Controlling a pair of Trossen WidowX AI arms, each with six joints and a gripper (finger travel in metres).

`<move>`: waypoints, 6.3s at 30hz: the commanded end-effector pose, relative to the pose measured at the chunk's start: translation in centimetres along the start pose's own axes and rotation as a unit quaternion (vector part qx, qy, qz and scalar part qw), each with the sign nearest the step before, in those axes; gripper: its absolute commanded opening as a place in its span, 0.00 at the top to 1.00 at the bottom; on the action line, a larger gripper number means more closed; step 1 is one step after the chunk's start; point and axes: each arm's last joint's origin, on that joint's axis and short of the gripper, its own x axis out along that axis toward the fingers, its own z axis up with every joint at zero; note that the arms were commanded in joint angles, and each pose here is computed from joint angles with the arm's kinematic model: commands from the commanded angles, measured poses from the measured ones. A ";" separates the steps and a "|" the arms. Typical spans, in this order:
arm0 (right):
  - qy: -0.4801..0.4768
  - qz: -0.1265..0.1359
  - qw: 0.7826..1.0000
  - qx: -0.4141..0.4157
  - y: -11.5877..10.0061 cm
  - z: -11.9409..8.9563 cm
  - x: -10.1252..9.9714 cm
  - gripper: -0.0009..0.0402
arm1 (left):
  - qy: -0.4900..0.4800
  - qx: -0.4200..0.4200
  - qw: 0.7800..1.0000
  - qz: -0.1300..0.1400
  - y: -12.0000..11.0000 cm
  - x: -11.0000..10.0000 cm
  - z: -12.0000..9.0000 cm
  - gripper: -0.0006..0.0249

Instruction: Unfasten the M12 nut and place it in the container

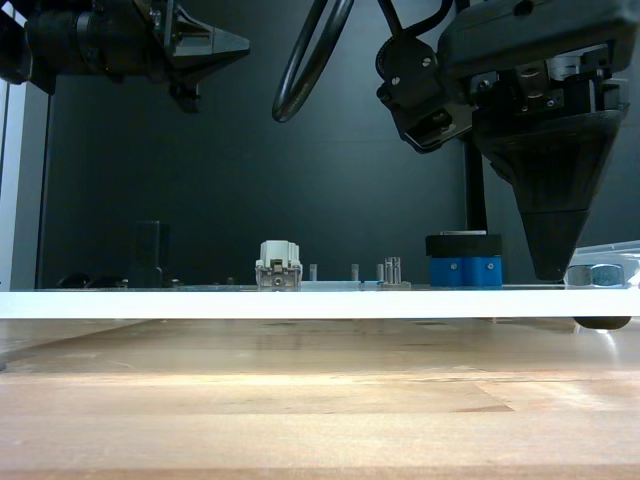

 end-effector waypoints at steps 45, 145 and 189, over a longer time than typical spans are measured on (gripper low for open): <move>-0.038 0.035 0.919 -0.392 -0.1 -2.2 -4.7 0.91 | 0.000 0.000 1.000 0.000 0.0 0.0 0.0 0.98; -0.005 -0.007 0.970 -0.244 2.5 -2.0 0.0 0.98 | 0.000 0.000 1.000 0.000 0.0 0.0 0.0 0.98; -0.009 -0.012 0.270 -0.963 2.6 -1.8 -0.2 0.98 | 0.000 0.000 1.000 0.000 0.0 0.0 0.0 0.98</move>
